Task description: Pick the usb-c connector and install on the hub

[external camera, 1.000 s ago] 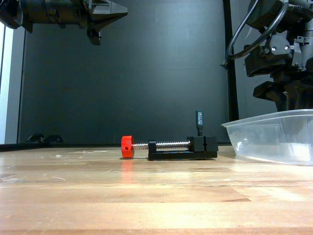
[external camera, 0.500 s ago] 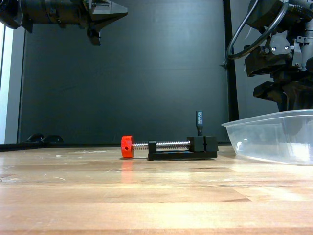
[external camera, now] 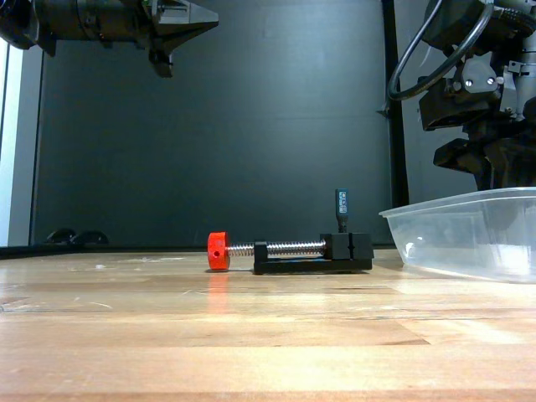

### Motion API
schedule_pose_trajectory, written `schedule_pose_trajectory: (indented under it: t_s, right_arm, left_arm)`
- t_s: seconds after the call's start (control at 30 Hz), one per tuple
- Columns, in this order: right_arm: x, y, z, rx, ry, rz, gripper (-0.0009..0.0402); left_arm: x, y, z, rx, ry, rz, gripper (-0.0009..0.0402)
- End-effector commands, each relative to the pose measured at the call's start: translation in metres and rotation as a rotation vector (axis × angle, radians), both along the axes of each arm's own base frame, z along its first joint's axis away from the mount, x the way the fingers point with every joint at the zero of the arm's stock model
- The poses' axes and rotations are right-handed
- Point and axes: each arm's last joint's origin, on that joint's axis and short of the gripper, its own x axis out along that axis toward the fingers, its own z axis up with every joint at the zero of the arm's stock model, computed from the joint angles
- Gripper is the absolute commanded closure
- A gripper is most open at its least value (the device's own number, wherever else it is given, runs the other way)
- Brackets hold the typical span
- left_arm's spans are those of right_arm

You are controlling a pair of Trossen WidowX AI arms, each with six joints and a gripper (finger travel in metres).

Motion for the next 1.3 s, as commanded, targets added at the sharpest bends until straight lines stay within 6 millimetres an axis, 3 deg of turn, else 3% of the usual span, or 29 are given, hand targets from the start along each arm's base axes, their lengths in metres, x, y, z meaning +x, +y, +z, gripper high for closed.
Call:
schedule_pose_trajectory:
  t_s: [0.03, 0.43, 1.0, 1.3]
  right_arm:
    - [-0.001, 0.0, 0.002, 0.002, -0.01, 0.0, 0.0393]
    - [-0.004, -0.002, 0.019, -0.002, -0.006, 0.006, 0.0393]
    - [-0.009, -0.004, 0.073, -0.006, -0.027, 0.029, 0.0393]
    - [-0.008, -0.006, 0.089, -0.019, -0.06, 0.013, 0.0393]
  left_arm:
    - [0.0, 0.0, 0.0, 0.0, 0.0, 0.0, 0.0393]
    - [0.0, 0.0, 0.0, 0.0, 0.0, 0.0, 0.0393]
    - [0.0, 0.0, 0.0, 0.0, 0.0, 0.0, 0.0393]
    - [0.0, 0.0, 0.0, 0.0, 0.0, 0.0, 0.0393]
